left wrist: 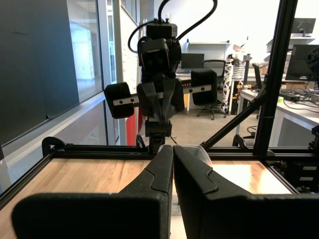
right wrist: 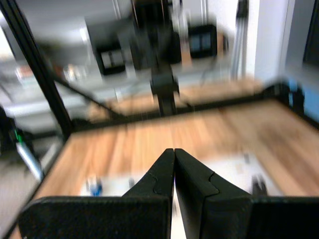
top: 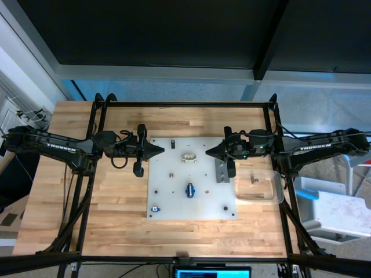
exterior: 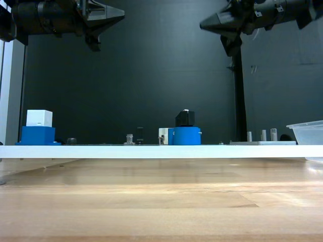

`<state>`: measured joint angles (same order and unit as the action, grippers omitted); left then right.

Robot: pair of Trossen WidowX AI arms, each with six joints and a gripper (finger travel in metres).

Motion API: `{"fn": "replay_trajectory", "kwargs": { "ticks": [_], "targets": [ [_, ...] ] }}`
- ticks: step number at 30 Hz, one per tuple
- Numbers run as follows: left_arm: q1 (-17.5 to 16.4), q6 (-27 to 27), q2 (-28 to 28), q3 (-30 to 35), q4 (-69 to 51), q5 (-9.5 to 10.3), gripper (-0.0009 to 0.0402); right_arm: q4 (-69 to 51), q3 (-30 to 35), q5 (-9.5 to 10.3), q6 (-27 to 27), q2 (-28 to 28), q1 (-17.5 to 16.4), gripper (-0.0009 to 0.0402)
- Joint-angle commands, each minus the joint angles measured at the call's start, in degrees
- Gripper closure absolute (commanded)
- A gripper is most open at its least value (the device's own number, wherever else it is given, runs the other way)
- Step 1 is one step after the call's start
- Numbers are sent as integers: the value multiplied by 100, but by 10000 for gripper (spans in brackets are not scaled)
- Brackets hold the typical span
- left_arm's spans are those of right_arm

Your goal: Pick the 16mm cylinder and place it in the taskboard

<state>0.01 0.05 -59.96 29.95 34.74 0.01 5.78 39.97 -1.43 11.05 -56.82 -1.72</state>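
Though barely made out, the 16mm cylinder (top: 253, 180) is seen as a tiny grey peg lying in the clear tray (top: 280, 186) beside the right edge of the taskboard (top: 174, 197). Open room is seen above the board: the left gripper (top: 160, 149) and right gripper (top: 209, 152) are held high and level, tips facing inward, fingers closed on nothing.

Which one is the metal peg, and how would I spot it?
On the wooden table lies a white board, with the left gripper and right gripper hovering shut above it. A clear tray sits by its right edge. The peg is the tiny grey piece alone inside that tray, not the bigger grey block on the board.
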Motion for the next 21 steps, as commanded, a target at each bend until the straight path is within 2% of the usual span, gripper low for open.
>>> {"fn": "replay_trajectory", "kwargs": {
  "ticks": [1, 7, 12, 21],
  "targets": [
    [-2, 0, -2, 0, 2, 0, 393, -1283, 483, 0, 2, 9, -22, 393],
    [0, 0, -2, 0, 2, 0, 393, -3523, 1394, -2, 13, 9, -35, 393],
    [-2, -2, -2, 0, 2, 0, 393, -4894, 1965, -7, 83, 9, -46, 393],
    [0, 0, -2, 0, 2, 0, 393, -6594, 2374, -4, 509, 9, -63, 393]
  ]
}}
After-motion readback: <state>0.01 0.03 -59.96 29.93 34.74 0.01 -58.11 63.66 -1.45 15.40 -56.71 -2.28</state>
